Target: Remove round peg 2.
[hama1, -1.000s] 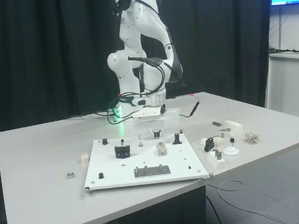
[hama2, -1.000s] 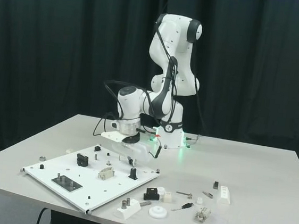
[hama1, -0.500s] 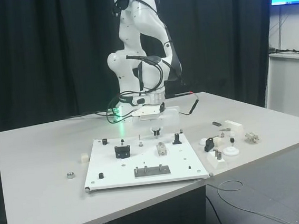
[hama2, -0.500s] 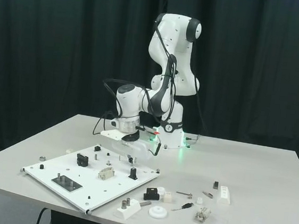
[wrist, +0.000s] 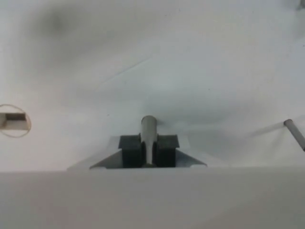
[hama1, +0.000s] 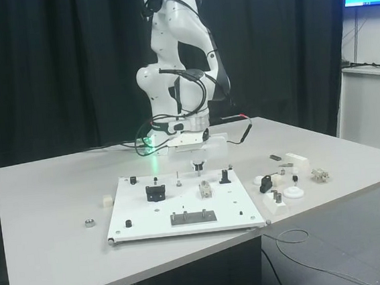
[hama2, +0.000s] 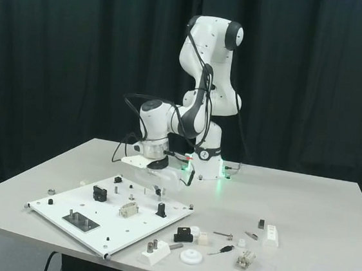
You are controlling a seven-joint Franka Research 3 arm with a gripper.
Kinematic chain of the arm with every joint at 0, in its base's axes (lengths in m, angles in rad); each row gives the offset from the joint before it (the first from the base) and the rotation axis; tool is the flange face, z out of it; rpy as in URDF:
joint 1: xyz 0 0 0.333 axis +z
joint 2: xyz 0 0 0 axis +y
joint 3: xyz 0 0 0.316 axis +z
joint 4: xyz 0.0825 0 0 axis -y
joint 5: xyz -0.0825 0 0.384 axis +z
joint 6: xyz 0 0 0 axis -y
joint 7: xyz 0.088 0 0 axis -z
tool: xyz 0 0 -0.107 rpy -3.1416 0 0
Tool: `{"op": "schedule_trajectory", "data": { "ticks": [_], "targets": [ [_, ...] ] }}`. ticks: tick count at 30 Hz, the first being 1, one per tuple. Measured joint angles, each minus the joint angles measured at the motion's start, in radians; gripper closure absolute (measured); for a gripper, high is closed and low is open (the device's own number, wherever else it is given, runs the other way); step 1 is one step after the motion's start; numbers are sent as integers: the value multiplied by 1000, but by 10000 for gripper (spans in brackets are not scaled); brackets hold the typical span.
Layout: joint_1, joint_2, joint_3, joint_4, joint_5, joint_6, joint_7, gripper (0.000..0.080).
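Observation:
In the wrist view a short grey round peg (wrist: 148, 136) stands upright between two black fingers (wrist: 129, 150), and my gripper (wrist: 148, 151) is shut on it. The peg's lower end hangs free above the white board (wrist: 200, 71). From the first room view the gripper (hama1: 197, 163) hovers over the far edge of the white assembly board (hama1: 143, 218), clear of its surface. The second room view shows the gripper (hama2: 156, 189) above the board's (hama2: 64, 194) back part, near a black upright block (hama2: 161, 209).
The board carries a black fixture (hama1: 155, 193), a thin upright pin (hama1: 178, 181), a connector block (hama1: 205, 190) and a grey plate with pegs (hama1: 192, 217). Loose parts (hama1: 288, 173) lie on the grey table to the right. A small white cube (hama1: 107, 200) and a ring (hama1: 89, 223) lie left.
The gripper has risen from the board's back part, carrying the peg upward. Nothing else on the table has moved.

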Motion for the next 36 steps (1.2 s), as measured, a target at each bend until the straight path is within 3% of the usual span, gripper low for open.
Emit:
{"op": "schedule_trajectory", "data": {
  "ticks": [13,24,36],
  "targets": [
    [0,-68,-16,24,-62,-85,8,741],
    [0,-131,-26,35,-154,-152,92,741],
    [0,-156,-26,35,-173,-166,100,741]
  ]
}}
